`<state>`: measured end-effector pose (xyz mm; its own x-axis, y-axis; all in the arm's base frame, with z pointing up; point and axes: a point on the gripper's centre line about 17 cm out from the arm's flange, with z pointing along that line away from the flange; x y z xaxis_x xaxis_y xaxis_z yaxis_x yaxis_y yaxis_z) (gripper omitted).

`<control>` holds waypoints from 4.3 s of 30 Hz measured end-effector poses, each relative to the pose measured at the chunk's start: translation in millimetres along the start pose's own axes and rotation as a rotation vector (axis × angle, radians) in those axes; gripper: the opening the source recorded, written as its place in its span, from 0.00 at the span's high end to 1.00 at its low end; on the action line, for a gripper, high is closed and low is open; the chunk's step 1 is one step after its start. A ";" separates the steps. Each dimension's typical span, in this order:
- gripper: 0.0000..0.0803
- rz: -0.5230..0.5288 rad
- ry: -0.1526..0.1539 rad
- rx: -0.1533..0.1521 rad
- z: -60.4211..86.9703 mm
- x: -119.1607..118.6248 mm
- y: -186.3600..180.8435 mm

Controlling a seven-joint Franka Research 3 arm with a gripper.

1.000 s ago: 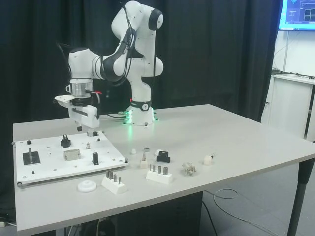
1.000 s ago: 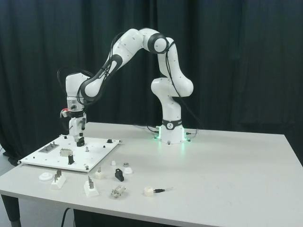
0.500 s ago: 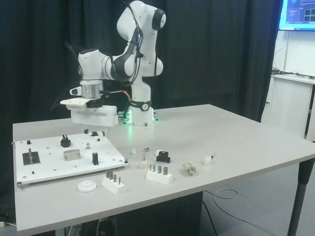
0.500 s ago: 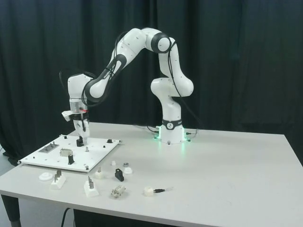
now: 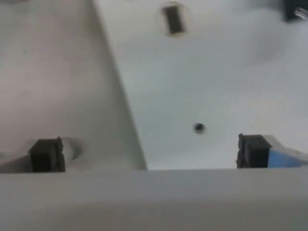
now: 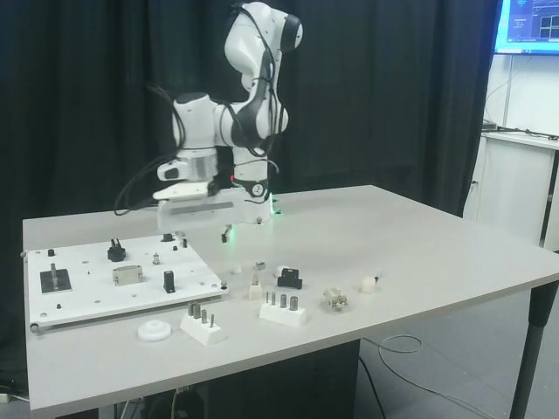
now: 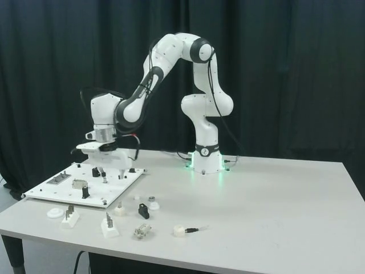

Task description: Pick small gear.

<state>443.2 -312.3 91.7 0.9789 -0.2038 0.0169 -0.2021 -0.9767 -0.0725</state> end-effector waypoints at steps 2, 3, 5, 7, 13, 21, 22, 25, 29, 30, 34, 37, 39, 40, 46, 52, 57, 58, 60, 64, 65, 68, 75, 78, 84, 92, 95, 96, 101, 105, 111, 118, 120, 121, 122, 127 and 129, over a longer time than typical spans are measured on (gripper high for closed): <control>0.00 -0.054 -0.001 -0.004 3.6 1.1 -8.0; 0.00 -0.085 -0.003 -0.005 5.6 1.3 -12.4; 0.00 -0.143 -0.005 -0.009 9.1 2.1 -20.3; 0.00 -0.192 -0.006 -0.013 12.7 2.5 -27.5; 0.00 -0.343 -0.003 -0.029 20.1 6.2 -46.2; 0.00 -0.444 0.006 -0.055 27.3 6.2 -56.4; 0.00 -0.449 0.006 -0.057 28.3 5.1 -56.7; 0.00 -0.461 0.006 -0.061 32.0 -0.3 -57.4; 0.00 -0.481 0.000 -0.061 38.1 -11.0 -58.4; 0.00 -0.484 -0.002 -0.060 39.7 -14.0 -59.0; 0.00 -0.492 -0.008 -0.054 46.1 -26.1 -62.8; 0.00 -0.500 -0.007 -0.051 48.9 -32.0 -67.2; 0.00 -0.504 -0.004 -0.051 49.7 -34.0 -70.0; 0.00 -0.506 -0.002 -0.051 50.0 -34.6 -71.4; 0.00 -0.514 0.002 -0.050 51.0 -35.8 -77.9; 0.00 -0.519 0.001 -0.053 52.2 -36.3 -79.9; 0.00 -0.519 0.001 -0.060 54.3 -38.1 -77.8; 0.00 -0.519 0.000 -0.062 55.0 -38.6 -77.3; 0.00 -0.518 -0.002 -0.066 56.3 -39.4 -76.0; 0.00 -0.518 -0.009 -0.074 59.8 -41.0 -73.2; 0.00 -0.518 -0.011 -0.075 60.8 -41.5 -72.9; 0.00 -0.516 -0.015 -0.079 63.4 -42.2 -72.3; 0.00 -0.507 -0.013 -0.092 69.8 -41.1 -72.0; 0.00 -0.504 -0.014 -0.099 72.9 -41.0 -71.4; 0.00 -0.502 -0.024 -0.110 79.6 -43.3 -69.3; 0.00 -0.490 -0.031 -0.119 87.5 -45.9 -67.7; 0.00 -0.485 -0.031 -0.121 90.1 -46.3 -67.8; 0.00 -0.485 -0.032 -0.121 91.0 -46.7 -68.0; 0.00 -0.478 -0.035 -0.120 93.9 -47.8 -69.0; 0.00 -0.471 -0.032 -0.119 94.9 -47.7 -69.8; 0.00 -0.462 -0.026 -0.118 95.8 -47.0 -70.8; 0.00 -0.445 -0.024 -0.115 97.4 -47.8 -70.2; 0.16 -0.439 -0.024 -0.115 98.3 -48.2 -69.7; 0.16 -0.437 -0.024 -0.115 98.8 -48.3 -69.4; 0.16 -0.435 -0.024 -0.115 99.2 -48.5 -69.2; 0.42 -0.428 -0.023 -0.114 100.3 -48.4 -68.7; 0.42 -0.419 -0.020 -0.112 100.4 -48.1 -69.0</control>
<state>413.3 -228.3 -4.3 0.9773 0.2119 0.0028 0.2115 -0.9763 0.0451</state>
